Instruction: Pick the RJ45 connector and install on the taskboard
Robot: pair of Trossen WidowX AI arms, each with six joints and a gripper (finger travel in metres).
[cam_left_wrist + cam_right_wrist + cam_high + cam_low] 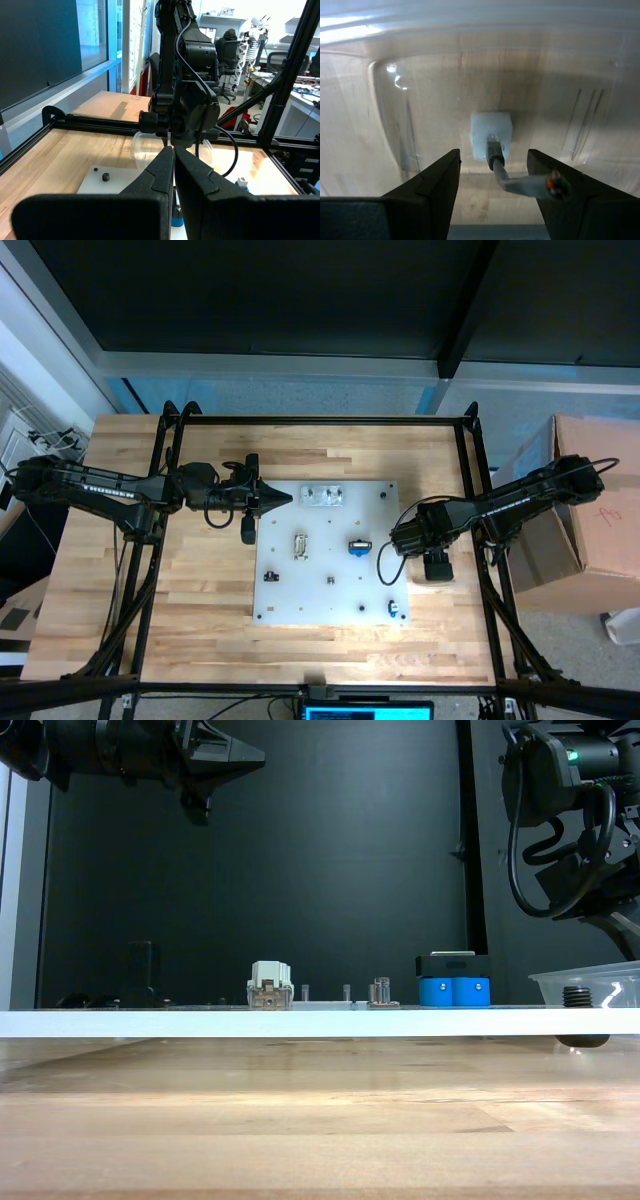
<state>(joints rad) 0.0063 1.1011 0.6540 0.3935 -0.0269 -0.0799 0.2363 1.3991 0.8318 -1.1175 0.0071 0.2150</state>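
The RJ45 connector (491,134), a pale translucent plug with a short grey cable stub, lies free on the floor of a clear plastic tray (415,75). My right gripper (493,156) is open just above it, one finger on either side of the plug, neither touching it. From above, that right gripper (437,566) hangs off the right edge of the white taskboard (320,592). My left gripper (283,498) is shut on nothing and hovers high over the board's far left corner, shown as the left gripper (173,150) pointing toward the right arm.
On the board stand a blue block (359,547), a white socket housing (300,545) and a small blue piece (395,610). The black frame rails (320,421) border the table. A cardboard box (590,510) stands to the right.
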